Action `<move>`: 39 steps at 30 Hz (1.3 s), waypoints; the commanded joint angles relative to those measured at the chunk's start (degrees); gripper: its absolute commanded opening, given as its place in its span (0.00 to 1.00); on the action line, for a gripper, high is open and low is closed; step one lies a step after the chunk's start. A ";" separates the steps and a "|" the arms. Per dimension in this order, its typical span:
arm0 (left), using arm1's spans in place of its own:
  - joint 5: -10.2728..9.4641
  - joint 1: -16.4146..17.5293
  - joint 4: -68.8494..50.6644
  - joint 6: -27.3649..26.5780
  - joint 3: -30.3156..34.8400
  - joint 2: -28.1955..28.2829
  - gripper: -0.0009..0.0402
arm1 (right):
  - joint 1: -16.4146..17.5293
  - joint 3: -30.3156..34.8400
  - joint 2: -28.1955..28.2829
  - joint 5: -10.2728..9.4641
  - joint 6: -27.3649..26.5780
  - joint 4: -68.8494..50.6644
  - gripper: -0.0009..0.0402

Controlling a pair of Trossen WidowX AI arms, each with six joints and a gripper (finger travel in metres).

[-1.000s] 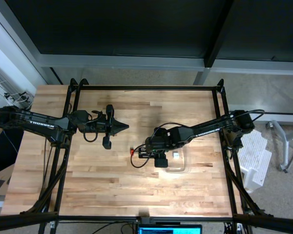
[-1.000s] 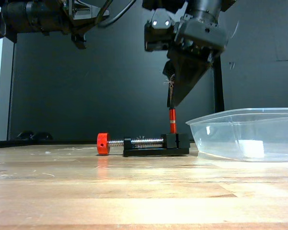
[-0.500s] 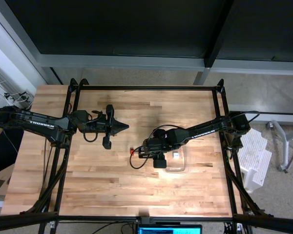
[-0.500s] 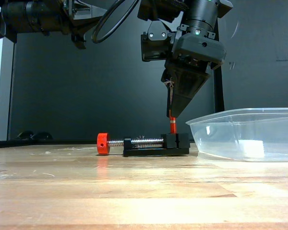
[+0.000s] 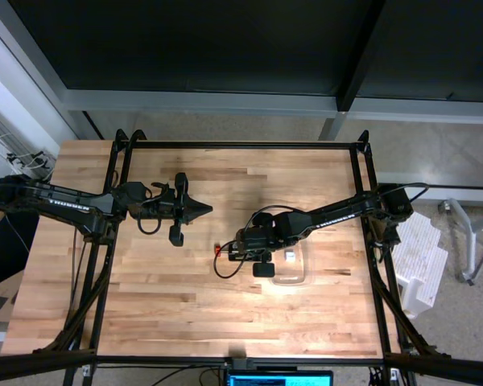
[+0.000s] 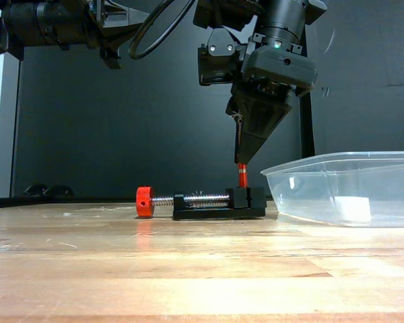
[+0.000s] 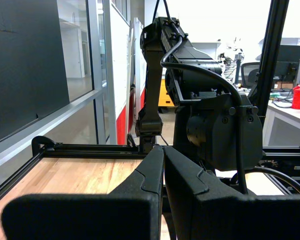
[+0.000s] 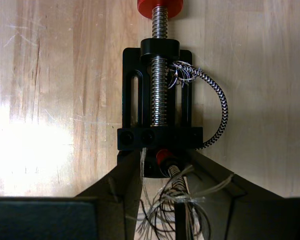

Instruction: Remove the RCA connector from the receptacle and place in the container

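The RCA connector (image 6: 242, 175) stands upright in the receptacle (image 6: 219, 202), a black block with a red-orange knob (image 6: 144, 202). My right gripper (image 6: 242, 160) points straight down onto the connector's top. In the right wrist view the connector's red body (image 8: 163, 157) and its frayed wire sit between the open fingers (image 8: 120, 185), next to the receptacle (image 8: 160, 105). The clear container (image 6: 343, 192) lies just right of the receptacle. My left gripper (image 5: 197, 209) hangs shut over the table's left half, far from all of it.
A small white-grey piece (image 6: 353, 208) lies inside the container (image 5: 294, 278). A braided dark wire loop (image 8: 217, 112) curls off the receptacle's side. A black frame (image 5: 241, 145) runs around the table.
The right gripper has come down over the connector, so only the lower part of its red body still shows in the low view. The left arm has not moved.
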 commanded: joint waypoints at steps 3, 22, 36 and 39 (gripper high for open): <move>0.02 0.00 0.02 0.00 0.00 0.02 0.02 | -0.04 -0.07 0.00 0.07 0.02 -0.24 0.21; 0.02 0.02 0.00 0.00 0.00 0.02 0.02 | -0.42 -0.07 -0.09 0.04 0.02 -0.44 0.03; 0.02 0.00 0.00 0.00 0.00 0.02 0.02 | -0.42 -0.07 -2.16 0.04 0.11 -1.75 0.03; 0.02 0.00 0.02 0.00 0.00 0.02 0.02 | -0.42 -0.07 -2.73 0.02 0.11 -1.81 0.03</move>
